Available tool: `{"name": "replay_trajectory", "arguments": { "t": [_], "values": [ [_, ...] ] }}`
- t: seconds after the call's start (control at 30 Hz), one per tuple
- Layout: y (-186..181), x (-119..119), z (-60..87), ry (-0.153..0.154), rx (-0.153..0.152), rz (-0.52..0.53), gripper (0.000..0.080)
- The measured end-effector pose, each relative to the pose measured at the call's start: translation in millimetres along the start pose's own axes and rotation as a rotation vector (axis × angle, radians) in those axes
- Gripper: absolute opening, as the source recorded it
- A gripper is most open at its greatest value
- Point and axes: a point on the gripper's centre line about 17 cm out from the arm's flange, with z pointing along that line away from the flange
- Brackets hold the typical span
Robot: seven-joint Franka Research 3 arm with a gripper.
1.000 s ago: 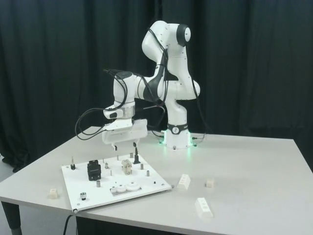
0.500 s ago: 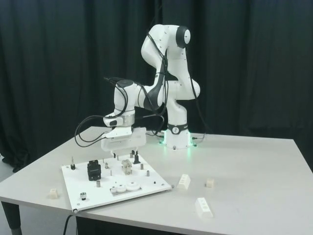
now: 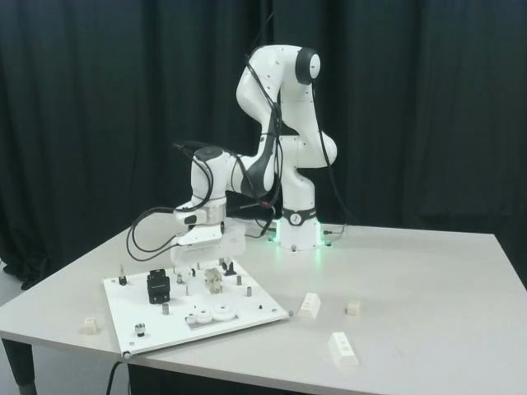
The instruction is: Remove waterproof.
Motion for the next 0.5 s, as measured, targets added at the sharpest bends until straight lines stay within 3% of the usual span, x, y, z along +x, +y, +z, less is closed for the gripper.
{"name": "replay_trajectory", "arguments": {
  "t": [0.5],
  "values": [
    [-10,-1,16.8,0.0,0.023,-0.014,0.08]
  ]
}}
